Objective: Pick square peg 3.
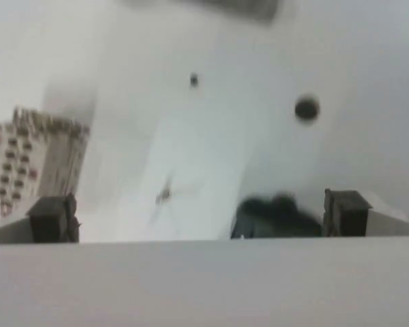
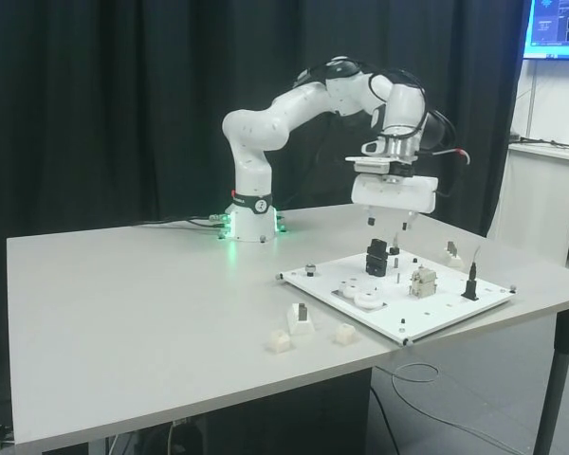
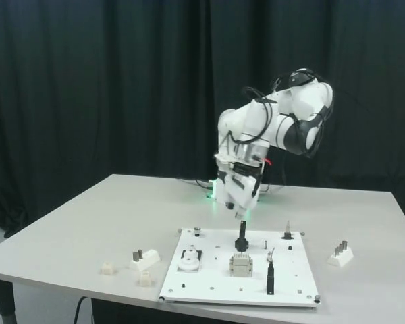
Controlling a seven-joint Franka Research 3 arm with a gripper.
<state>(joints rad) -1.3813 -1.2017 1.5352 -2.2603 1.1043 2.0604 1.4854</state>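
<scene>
The jaws [image 2: 391, 223] hung open and empty above the white board [image 2: 395, 290], while a small dark peg [image 2: 302, 311] stood upright in a white block [image 2: 300, 319] on the desk [image 2: 133, 284].

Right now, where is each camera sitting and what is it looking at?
Wrist view: on the arm's wrist, looking down at the white board; both fingertips show.
First room view: off one table corner, looking across the table at the whole arm and gripper.
Second room view: facing the table's front edge, with the arm behind the board.
Both room views share the arm, board and table.
</scene>
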